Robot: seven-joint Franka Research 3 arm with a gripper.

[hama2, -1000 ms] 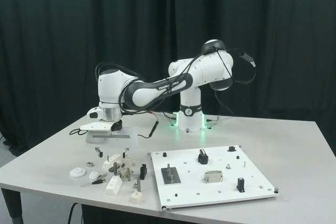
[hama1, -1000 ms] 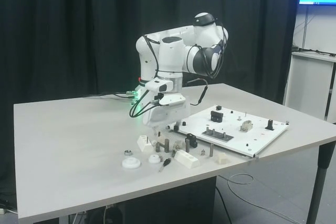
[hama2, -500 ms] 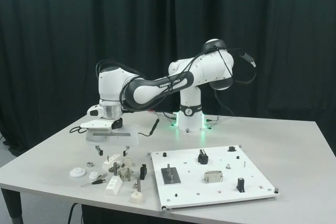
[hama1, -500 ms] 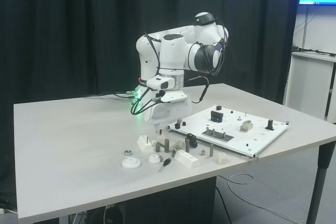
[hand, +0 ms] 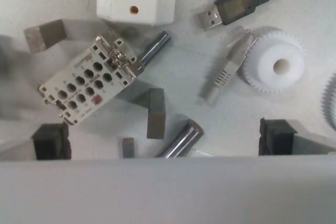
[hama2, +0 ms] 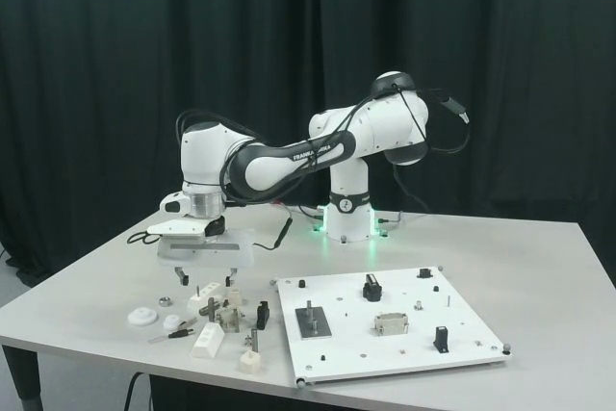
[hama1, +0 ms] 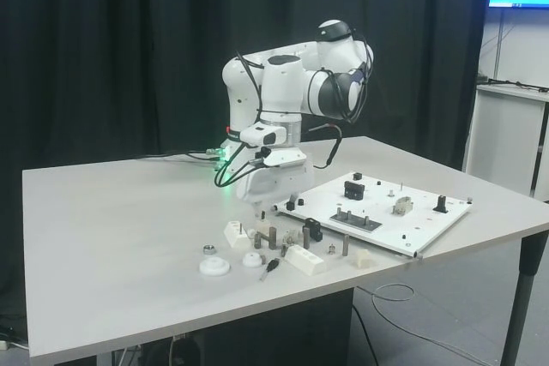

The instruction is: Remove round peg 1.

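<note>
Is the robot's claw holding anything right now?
No, in the second room view the gripper hangs open above the loose parts on the grey table, with nothing between its fingers.

Two metal pegs (hand: pixel 181 140), perhaps; one gear (hand: pixel 274 67).

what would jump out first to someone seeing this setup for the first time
Most striking is the white arm stretched out from its base, its end effector hanging open and empty above a scatter of small loose parts near the grey table's front edge. Beside that scatter lies a white board carrying a few black and metal fittings. From the wrist view, a white gear and a many-holed connector block lie among the parts.
</note>
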